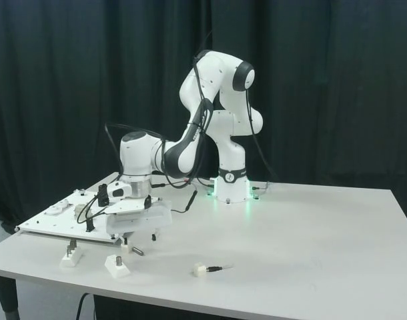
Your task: Pick square peg 4.
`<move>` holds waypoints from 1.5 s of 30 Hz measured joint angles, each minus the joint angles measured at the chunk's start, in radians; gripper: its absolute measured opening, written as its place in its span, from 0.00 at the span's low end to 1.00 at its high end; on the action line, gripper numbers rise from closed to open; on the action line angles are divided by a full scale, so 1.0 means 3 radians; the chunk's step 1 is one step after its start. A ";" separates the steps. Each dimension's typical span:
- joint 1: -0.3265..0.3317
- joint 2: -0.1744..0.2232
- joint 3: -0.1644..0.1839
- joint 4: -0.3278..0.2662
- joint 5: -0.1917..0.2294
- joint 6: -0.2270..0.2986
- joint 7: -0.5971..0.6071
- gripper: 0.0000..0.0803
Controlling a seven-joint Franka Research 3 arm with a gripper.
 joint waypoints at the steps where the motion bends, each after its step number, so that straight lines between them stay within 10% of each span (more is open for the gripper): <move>1: -0.0002 0.0000 0.0000 0.0004 -0.0003 -0.0008 0.0007 0.95; 45: -0.0029 0.0000 0.0002 0.0104 -0.0015 -0.0093 0.0179 1.00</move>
